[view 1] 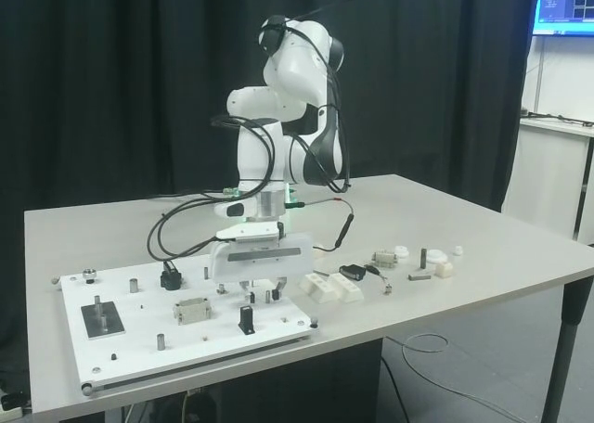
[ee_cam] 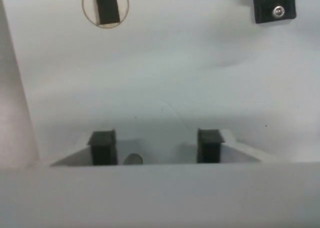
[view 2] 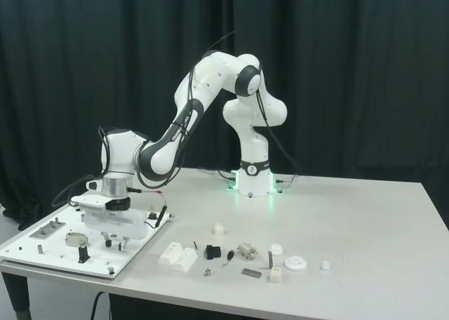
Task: Remove round peg 2.
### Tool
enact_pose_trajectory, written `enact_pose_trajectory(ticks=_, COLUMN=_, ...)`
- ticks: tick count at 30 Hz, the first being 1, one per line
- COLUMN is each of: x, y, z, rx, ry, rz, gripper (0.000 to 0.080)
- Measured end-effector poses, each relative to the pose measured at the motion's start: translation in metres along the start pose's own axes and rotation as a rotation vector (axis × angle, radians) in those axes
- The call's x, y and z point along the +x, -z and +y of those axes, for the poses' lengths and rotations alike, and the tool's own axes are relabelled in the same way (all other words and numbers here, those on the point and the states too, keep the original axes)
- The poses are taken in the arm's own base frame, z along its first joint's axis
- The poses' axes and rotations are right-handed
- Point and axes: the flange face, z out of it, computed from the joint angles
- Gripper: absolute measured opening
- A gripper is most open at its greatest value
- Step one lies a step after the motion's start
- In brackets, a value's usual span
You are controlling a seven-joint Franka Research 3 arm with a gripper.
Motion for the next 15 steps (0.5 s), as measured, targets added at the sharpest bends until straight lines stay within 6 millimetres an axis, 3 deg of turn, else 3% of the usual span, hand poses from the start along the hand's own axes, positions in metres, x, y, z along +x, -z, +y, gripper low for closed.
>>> enact_pose_trajectory(ticks=1, x=-0.0002, y=-0.0003, z=0.0001, rx=0.001, ry=-0.001, rz=-0.002, gripper=0.0366)
enact_pose_trajectory(ticks=10, x=-0.0037, y=-0.0023, z=-0.004, rx=0.013, ry=-0.007, rz=-0.042, gripper=0.0366)
enact_pose_trajectory(ticks=11, x=-0.0038, y=-0.0023, z=-0.0039, rx=0.013, ry=-0.007, rz=-0.043, gripper=0.0074)
enact_pose_trajectory(ticks=15, x=-0.0037, y=-0.0023, z=-0.0041, rx=0.013, ry=-0.007, rz=-0.046, gripper=0.0074)
